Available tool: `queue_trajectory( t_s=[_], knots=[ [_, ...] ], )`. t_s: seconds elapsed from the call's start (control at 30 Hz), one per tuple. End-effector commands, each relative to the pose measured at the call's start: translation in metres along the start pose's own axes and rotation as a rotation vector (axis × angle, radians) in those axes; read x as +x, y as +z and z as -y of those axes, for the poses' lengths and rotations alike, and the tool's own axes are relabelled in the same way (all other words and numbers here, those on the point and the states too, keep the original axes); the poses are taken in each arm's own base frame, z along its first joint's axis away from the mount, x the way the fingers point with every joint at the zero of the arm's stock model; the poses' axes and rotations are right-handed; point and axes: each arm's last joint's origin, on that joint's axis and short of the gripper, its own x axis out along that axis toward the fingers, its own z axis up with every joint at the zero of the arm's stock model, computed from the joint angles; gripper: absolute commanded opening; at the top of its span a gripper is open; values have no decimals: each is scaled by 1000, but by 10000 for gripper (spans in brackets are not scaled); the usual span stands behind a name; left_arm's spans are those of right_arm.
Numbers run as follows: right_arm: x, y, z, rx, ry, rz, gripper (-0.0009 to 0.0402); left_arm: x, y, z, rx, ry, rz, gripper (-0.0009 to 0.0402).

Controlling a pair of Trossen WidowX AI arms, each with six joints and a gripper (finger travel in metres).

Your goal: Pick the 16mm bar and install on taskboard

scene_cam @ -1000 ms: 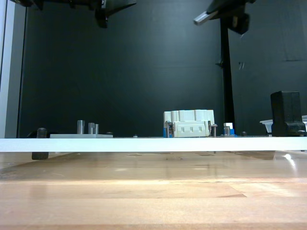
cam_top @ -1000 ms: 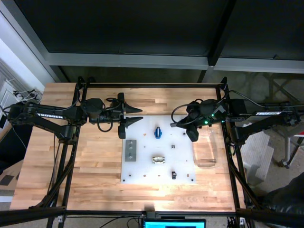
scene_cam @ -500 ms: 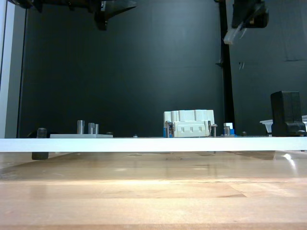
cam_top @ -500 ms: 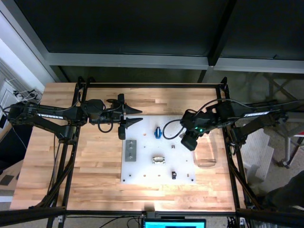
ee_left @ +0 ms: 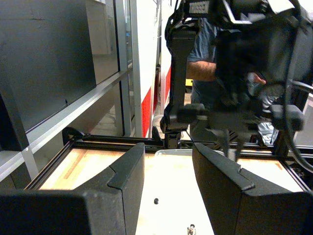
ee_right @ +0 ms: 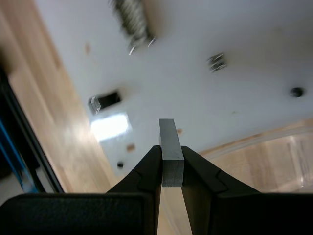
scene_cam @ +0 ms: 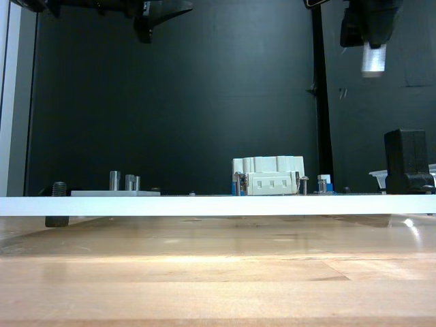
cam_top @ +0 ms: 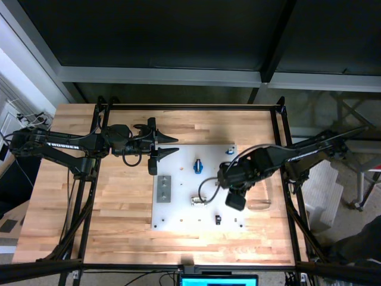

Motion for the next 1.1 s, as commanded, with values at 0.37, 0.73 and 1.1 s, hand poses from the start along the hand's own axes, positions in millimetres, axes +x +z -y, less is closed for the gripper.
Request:
queue_trajectory(
  t_s=[0.37,0.73,1.1],
  knots=[
    [31,-7,-25,-422,-52,-113,4,0,0,0,0,0,0,131],
    [50,-13,-39,-786,-99,-164,4,0,0,0,0,0,0,131],
    [65,-30,-61,-1274,-125,-225,4,0,0,0,0,0,0,131]
  ],
)
